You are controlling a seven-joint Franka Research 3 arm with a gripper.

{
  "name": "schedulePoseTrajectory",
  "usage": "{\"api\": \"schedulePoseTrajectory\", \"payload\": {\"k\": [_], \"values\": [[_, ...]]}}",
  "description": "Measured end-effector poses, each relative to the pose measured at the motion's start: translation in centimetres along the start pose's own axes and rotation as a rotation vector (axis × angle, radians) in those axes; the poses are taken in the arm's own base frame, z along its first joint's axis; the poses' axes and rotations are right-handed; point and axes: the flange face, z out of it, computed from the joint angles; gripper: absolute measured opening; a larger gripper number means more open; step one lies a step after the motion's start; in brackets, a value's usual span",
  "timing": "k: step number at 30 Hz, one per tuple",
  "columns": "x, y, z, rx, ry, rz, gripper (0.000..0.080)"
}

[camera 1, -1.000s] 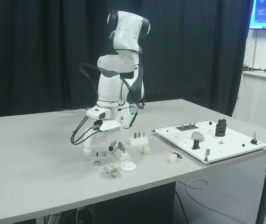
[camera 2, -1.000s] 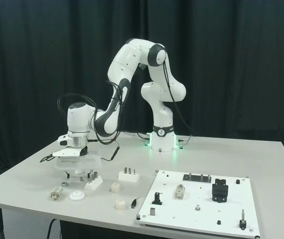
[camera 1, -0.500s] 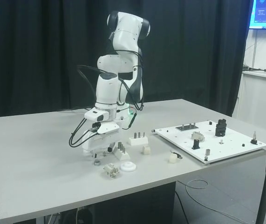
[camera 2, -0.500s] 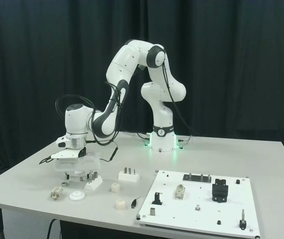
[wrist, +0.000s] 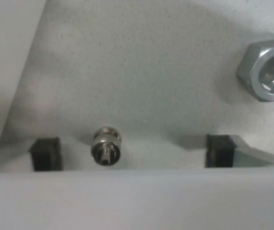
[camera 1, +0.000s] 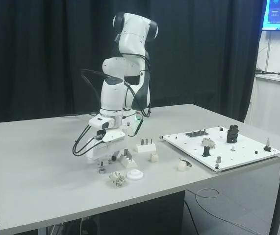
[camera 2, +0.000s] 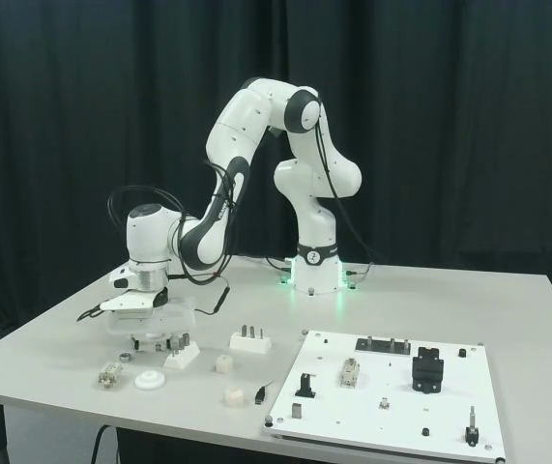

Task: Pick BNC.

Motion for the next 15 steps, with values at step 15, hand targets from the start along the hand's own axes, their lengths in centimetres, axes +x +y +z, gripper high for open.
{"api": "schedulePoseTrajectory", "payload": {"k": [15], "values": [[0.19,-0.02,0.15,-0.003,0.001,-0.008,0.0487]]}}
